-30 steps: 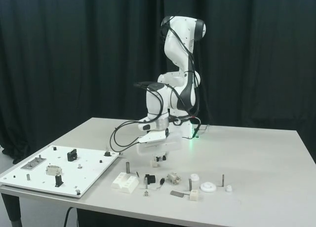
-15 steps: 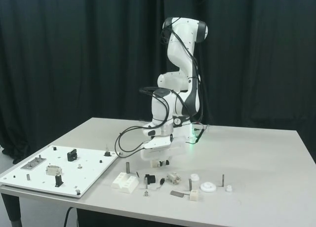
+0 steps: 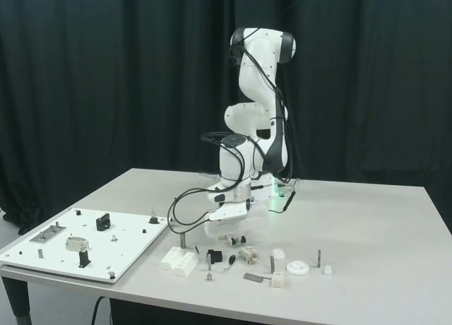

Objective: Place bolt 4.

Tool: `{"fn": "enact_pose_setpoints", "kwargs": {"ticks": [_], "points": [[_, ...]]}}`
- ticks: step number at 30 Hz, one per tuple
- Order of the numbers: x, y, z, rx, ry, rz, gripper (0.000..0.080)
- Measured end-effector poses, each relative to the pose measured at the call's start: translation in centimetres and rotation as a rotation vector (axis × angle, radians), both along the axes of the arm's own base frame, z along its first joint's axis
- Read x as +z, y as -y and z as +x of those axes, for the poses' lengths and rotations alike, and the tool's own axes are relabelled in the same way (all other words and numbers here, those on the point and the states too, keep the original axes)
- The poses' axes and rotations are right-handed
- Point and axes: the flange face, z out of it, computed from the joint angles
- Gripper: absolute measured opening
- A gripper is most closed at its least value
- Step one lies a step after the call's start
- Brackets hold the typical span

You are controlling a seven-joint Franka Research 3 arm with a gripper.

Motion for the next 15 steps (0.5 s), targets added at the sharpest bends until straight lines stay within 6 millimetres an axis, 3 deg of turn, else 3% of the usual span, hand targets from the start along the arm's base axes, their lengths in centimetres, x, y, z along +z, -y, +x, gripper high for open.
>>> {"fn": "enact_pose_setpoints", "kwargs": {"ticks": [3,4,9,10,15], "points": [[-0.16,-0.05,0.02,-0.001,-0.003,0.007,0.0238],[-0.19,-0.08,0.02,-0.001,-0.004,0.009,0.0412],[-0.16,-0.25,0.02,0.0,-0.008,0.016,0.0412],[-0.11,-0.29,0.02,0.0,-0.009,0.017,0.069],[0.59,-0.49,0.03,0.001,-0.019,0.03,0.069]]}}
